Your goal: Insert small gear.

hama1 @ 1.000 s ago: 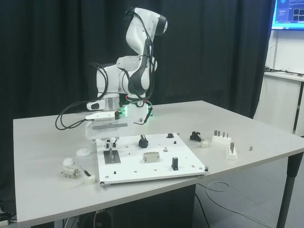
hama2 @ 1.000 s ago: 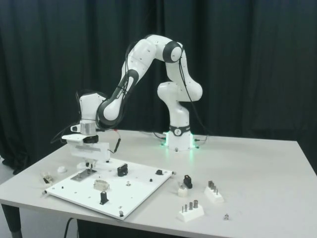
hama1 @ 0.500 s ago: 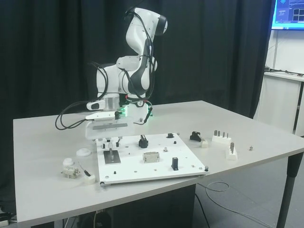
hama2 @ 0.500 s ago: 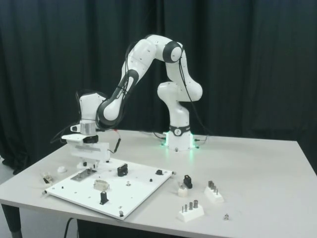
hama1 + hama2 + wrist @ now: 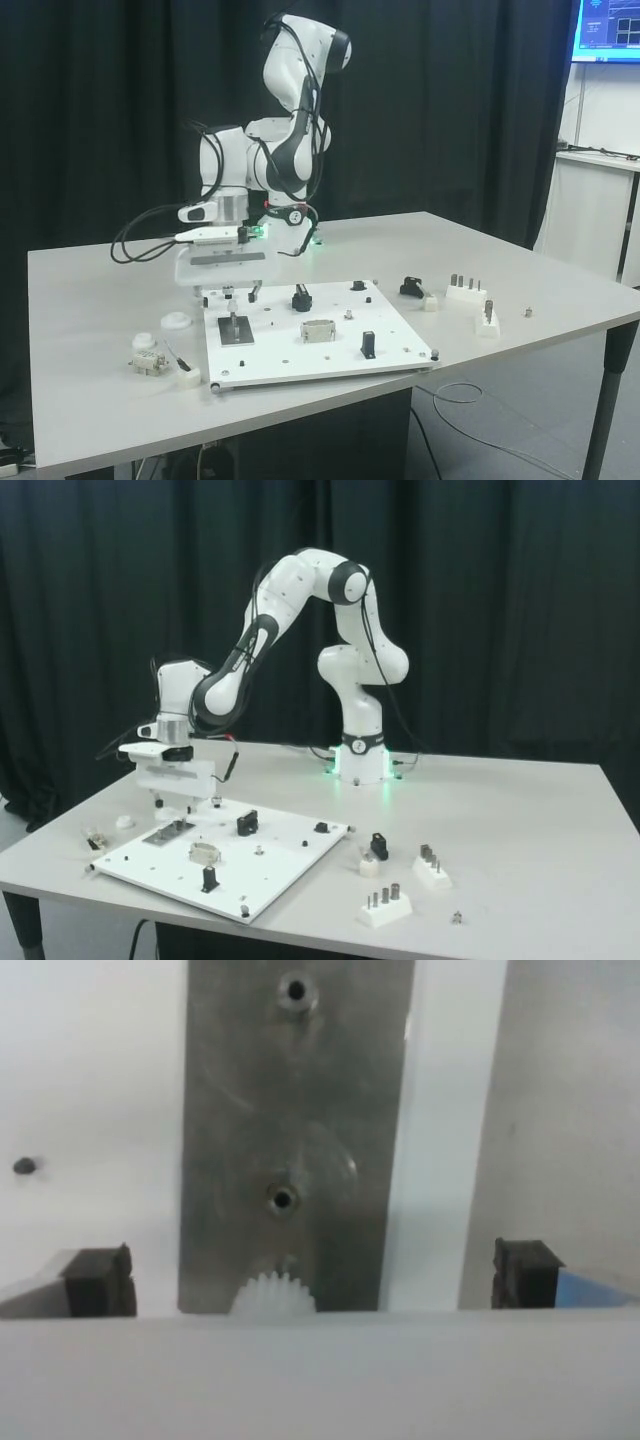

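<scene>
While hovering above white board [image 5: 320, 350], my pincer [image 5: 240, 291] sits over grey metal plate [image 5: 295, 1130] near board's back corner. Fingers [image 5: 100, 1282] apart, clear gap between them, nothing clamped. Small gear [image 5: 273, 1295], white, toothed, sits on plate's near end, just beside a hole in plate; only upper half visible in wrist view, rest hidden behind my own body. Grey table [image 5: 520, 830] carries board; white peg blocks [image 5: 385, 905] well apart from it.
</scene>
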`<state>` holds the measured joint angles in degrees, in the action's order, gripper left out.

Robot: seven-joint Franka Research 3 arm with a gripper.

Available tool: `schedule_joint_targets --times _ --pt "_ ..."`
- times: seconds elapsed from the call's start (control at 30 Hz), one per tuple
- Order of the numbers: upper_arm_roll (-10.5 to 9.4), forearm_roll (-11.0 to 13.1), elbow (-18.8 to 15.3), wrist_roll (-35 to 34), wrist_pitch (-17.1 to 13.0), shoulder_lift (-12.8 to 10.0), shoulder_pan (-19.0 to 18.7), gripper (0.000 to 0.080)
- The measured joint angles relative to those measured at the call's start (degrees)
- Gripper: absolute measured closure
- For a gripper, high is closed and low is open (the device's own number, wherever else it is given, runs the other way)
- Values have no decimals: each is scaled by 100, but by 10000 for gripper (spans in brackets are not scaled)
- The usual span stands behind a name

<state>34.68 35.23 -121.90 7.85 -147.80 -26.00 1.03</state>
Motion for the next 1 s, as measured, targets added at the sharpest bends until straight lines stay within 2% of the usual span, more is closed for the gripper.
schedule_joint_targets --times 0.6,1.0 --pt "233 -220 2 92 192 118 0 3" --pt "305 -223 3 91 199 132 3 3"
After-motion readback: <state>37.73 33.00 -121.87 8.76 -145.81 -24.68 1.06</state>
